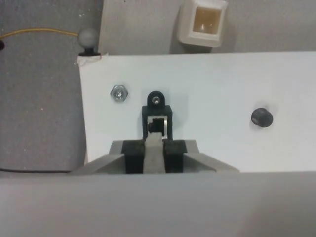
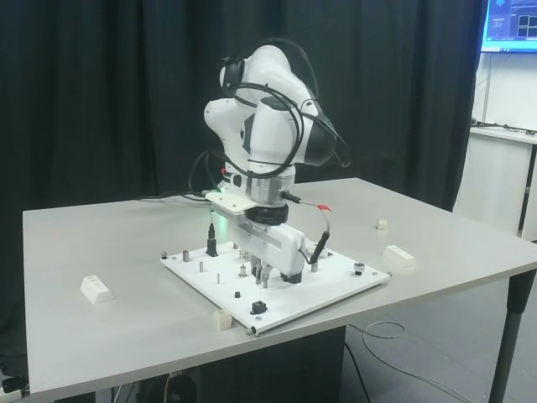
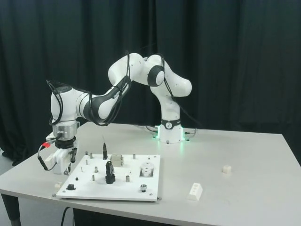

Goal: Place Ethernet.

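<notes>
The gripper (image 1: 157,143) had its black-padded fingers clamped on a narrow grey Ethernet plug (image 1: 154,148), held over a black bracket-shaped socket (image 1: 157,114) on the flat white board (image 1: 212,148). A hexagonal metal nut (image 1: 119,93) and a round black knob (image 1: 261,117) stood on the board. Off its edge, a square white cup (image 1: 204,21) rested on the grey table (image 1: 39,113); its contents could not be told.

A lab — black curtains (image 3: 235,56), grey table (image 3: 244,155), white assembly board (image 2: 336,290).
</notes>
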Controlling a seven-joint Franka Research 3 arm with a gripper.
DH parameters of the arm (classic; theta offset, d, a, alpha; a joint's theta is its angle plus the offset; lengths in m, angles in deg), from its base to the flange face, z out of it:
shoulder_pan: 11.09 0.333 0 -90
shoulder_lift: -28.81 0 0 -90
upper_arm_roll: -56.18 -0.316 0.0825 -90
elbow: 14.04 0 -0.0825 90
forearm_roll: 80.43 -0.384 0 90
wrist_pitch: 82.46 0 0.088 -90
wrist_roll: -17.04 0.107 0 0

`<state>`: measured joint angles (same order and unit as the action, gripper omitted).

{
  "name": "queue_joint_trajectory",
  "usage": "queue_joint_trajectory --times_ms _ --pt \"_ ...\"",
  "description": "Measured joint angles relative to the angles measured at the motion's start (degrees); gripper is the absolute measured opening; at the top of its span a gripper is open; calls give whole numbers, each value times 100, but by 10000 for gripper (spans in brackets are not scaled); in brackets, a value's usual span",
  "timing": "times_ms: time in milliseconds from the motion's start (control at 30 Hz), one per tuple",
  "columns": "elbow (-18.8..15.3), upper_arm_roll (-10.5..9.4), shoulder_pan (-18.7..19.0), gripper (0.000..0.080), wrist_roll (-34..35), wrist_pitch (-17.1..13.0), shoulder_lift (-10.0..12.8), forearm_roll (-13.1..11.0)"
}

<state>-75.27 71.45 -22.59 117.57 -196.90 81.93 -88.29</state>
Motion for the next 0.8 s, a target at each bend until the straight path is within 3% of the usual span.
queue_joint_trajectory --times_ms 800 --pt "48 6 28 77 -62 33 -2 -6"
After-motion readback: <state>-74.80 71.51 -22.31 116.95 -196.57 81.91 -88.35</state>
